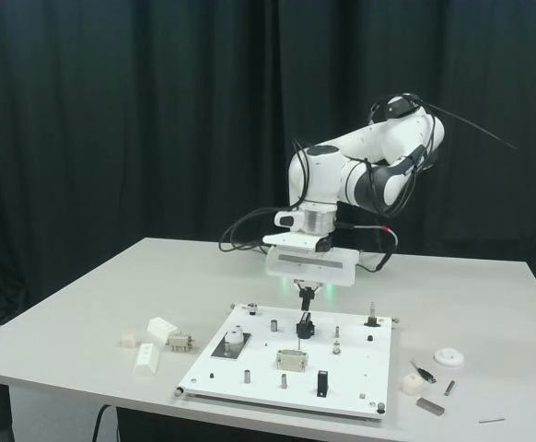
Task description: Place D-SUB.
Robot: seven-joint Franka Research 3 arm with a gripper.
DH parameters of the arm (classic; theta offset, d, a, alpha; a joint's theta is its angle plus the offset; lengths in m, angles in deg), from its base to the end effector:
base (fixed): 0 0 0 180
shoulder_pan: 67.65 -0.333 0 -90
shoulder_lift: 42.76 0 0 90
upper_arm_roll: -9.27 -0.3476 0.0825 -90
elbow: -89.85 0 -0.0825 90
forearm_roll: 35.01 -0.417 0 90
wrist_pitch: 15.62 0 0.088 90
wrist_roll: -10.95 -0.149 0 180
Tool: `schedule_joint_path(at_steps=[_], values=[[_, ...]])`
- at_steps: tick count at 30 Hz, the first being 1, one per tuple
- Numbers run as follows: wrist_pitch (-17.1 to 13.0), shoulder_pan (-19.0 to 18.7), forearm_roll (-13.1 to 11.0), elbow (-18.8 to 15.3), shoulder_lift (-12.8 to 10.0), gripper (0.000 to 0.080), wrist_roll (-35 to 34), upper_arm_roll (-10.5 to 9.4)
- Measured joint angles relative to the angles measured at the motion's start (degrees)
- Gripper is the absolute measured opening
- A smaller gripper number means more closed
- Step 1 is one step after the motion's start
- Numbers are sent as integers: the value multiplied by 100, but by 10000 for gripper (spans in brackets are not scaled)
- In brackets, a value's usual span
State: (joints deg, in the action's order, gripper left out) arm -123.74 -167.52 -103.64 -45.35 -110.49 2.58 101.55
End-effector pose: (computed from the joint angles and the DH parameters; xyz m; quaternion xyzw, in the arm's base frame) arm 0.4896 0.1075 0.2485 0.9359 -0.3491 0.0276 0.0386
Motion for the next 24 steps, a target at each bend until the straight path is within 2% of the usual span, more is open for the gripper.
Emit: schedule_joint_path(at_steps=[7,18,24], values=[[82,-30,37,0,0,157,0,116],[79,-35,42,0,-2,155,0,148],[-37,-2,198,-1,-31,155,37,189]])
